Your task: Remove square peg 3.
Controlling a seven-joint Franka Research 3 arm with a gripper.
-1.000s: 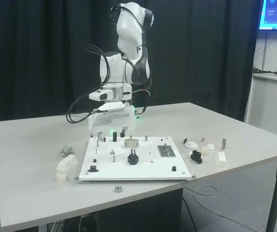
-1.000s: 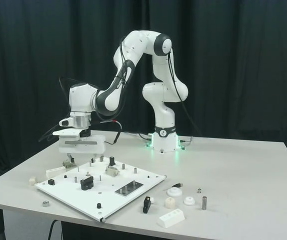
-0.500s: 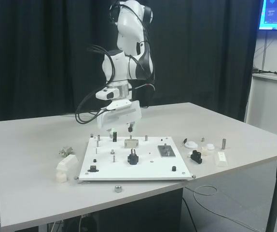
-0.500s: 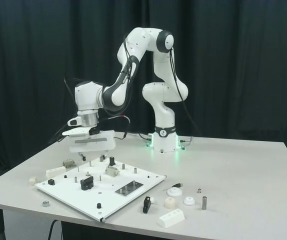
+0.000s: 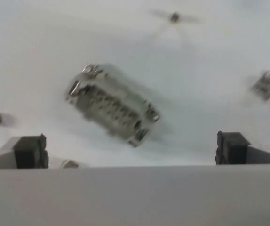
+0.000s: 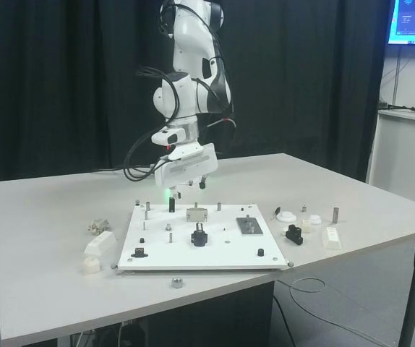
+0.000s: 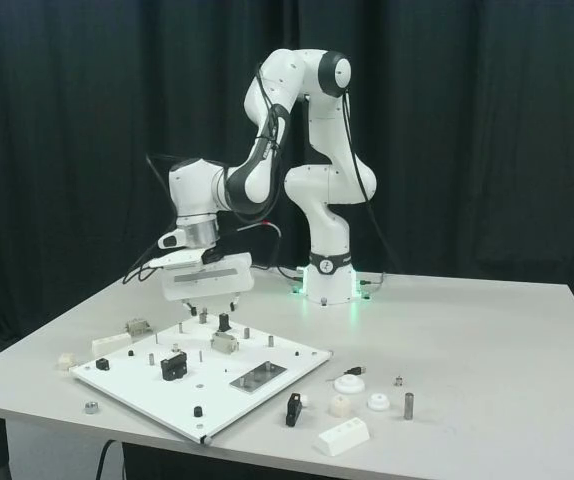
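The white board lies on the grey table and carries several small upright grey pegs, such as one peg; I cannot tell which is square peg 3. My gripper hangs open and tilted above the board's back edge, holding nothing. In the wrist view the gripper shows both black fingertips apart, and a grey connector lies on the board beneath them. A black upright part stands close below the hand.
Right of the board lie white discs, a black piece, a white block and a grey cylinder. At the left sit a white block and a small grey connector. A nut lies near the front edge.
The gripper has risen from the board's back left corner and swung along the back edge toward its middle, tilting as it went. It stayed open and nothing on the board moved.
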